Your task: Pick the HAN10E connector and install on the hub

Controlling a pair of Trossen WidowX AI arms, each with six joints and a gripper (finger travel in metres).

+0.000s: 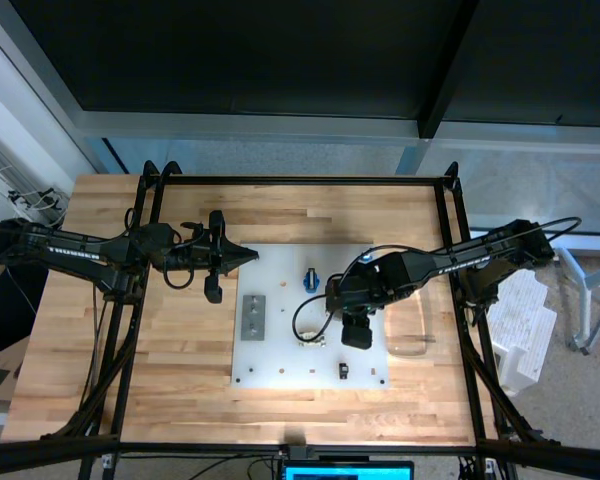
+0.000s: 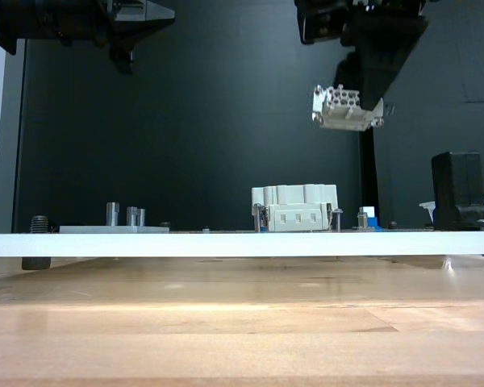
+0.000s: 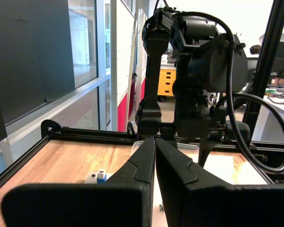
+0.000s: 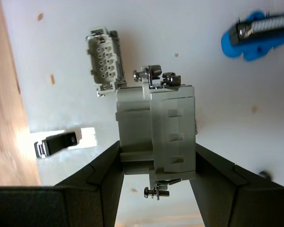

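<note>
My right gripper (image 4: 156, 163) is shut on the HAN10E connector (image 4: 156, 127), a pale grey block with screws at both ends. In the low view the connector (image 2: 347, 109) hangs tilted, well above the white board and apart from it, under the right gripper (image 2: 363, 32). The hub (image 2: 294, 210) stands on the board, lower and to the left of the connector. Its pin face (image 4: 103, 59) points up. In the high view the right gripper (image 1: 355, 332) hovers just right of the hub (image 1: 312, 341). My left gripper (image 1: 252, 255) is shut and empty at the board's far left corner, fingers (image 3: 144, 161) pressed together.
On the white board (image 1: 280, 372) lie a grey block with two holes (image 1: 253, 318), a blue upright piece (image 1: 311, 278) and a small black part (image 1: 344, 371). A clear tray (image 1: 417, 335) sits off the board's right edge. Black frame rails border the table.
</note>
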